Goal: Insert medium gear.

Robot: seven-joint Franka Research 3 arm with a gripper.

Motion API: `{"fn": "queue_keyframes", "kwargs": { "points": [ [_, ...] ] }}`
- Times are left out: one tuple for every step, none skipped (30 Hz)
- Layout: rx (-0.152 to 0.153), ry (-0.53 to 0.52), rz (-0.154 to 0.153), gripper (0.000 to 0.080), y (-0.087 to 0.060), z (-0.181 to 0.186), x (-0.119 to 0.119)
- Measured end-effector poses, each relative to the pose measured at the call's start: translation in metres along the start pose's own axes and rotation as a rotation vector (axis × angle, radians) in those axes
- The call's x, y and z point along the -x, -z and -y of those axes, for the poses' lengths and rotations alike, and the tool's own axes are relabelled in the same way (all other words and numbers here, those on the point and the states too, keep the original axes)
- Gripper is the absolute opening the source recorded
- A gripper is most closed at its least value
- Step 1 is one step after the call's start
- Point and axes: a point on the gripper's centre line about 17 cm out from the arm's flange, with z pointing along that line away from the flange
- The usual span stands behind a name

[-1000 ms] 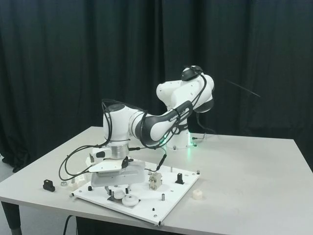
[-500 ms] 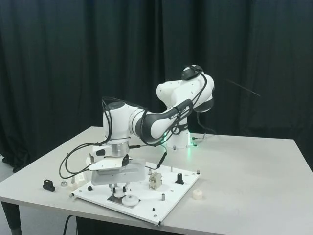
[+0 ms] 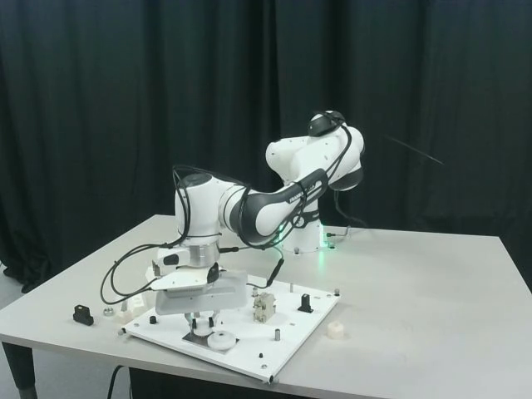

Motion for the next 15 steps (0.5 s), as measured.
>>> {"fn": "queue_keyframes", "kwargs": {
  "points": [
    [0.000, 0.000, 0.000, 0.0280, -0.0008, 0.0000, -0.0001],
    [0.000, 0.001, -0.001, 0.0280, -0.0018, -0.0001, -0.0002],
    [0.000, 0.001, -0.001, 0.0280, -0.0028, -0.0001, -0.0003],
    [0.000, 0.001, -0.002, 0.0280, -0.0039, -0.0002, -0.0004],
    [0.000, 0.001, -0.002, 0.0280, -0.0047, -0.0007, -0.0004],
    [0.000, 0.001, -0.003, 0.0278, -0.0047, -0.0008, -0.0004],
    [0.000, 0.001, -0.003, 0.0278, -0.0047, -0.0008, -0.0005],
    [0.000, 0.002, -0.003, 0.0278, -0.0047, -0.0008, -0.0005],
    [0.000, 0.002, -0.003, 0.0278, -0.0047, -0.0008, -0.0005],
    [0.000, 0.002, -0.003, 0.0278, -0.0047, -0.0008, -0.0005],
    [0.000, 0.002, -0.003, 0.0278, -0.0047, -0.0007, -0.0005],
    [-0.001, 0.003, -0.003, 0.0278, -0.0047, -0.0006, -0.0005],
    [-0.001, 0.005, -0.003, 0.0278, -0.0046, -0.0006, -0.0005],
    [-0.001, 0.008, -0.003, 0.0278, -0.0046, -0.0005, -0.0005],
    [-0.001, 0.013, -0.003, 0.0278, -0.0046, -0.0005, -0.0005]
  ]
}}
